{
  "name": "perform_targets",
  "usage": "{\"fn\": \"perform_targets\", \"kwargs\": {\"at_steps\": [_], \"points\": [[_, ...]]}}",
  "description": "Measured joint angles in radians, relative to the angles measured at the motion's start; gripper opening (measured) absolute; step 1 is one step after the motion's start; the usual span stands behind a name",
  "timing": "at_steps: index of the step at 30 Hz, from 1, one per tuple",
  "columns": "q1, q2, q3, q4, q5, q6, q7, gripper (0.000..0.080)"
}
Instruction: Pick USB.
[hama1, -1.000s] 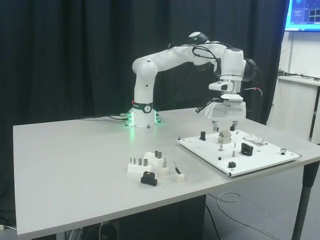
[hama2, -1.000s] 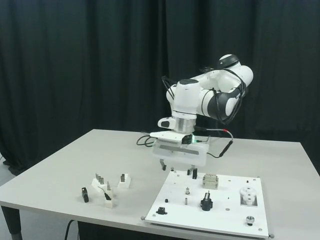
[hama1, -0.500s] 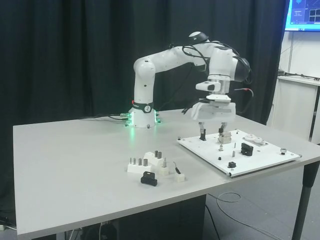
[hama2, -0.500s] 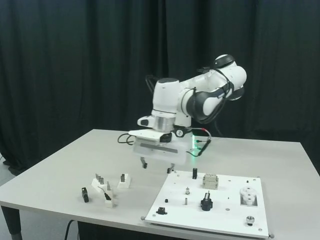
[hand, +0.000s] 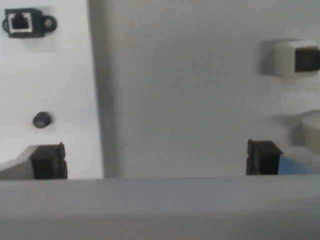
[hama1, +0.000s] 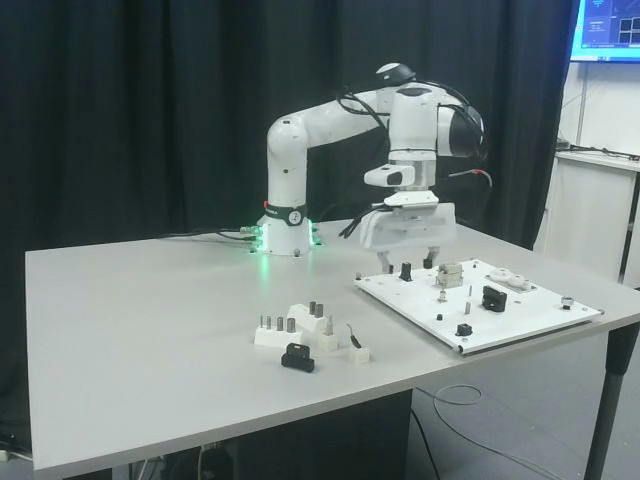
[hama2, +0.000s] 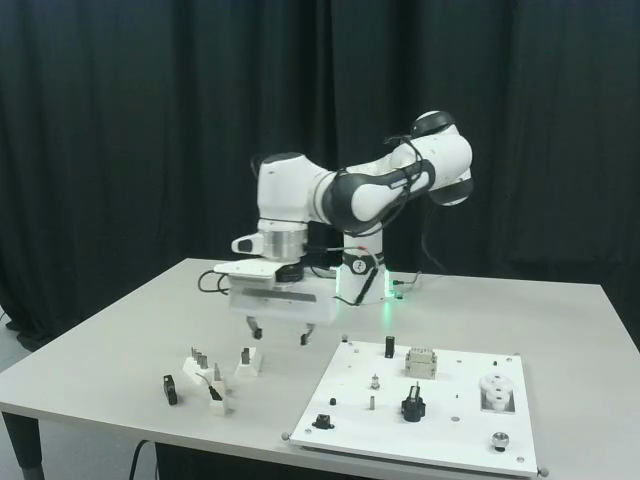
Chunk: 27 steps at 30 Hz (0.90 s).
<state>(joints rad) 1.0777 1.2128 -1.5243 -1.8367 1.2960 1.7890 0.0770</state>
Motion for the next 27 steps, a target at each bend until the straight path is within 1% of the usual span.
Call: {"fn": "perform_targets", "kwargs": {"at_steps": [7, 11, 14, 19, 27], "points": [[-0.096, 0.040, 0.000, 0.073, 0.035, -0.062, -0.042, 0.0800], [-0.142, 0.061, 0.003, 0.111, 0.039, -0.089, -0.047, 0.0800], [-0.174, 0.066, 0.013, 0.132, 0.039, -0.096, -0.063, 0.0800], [-0.216, 0.068, 0.033, 0.148, 0.038, -0.107, -0.103, 0.0800], [-0.264, 0.075, 0.057, 0.152, 0.041, -0.115, -0.139, 0.0800]]}}
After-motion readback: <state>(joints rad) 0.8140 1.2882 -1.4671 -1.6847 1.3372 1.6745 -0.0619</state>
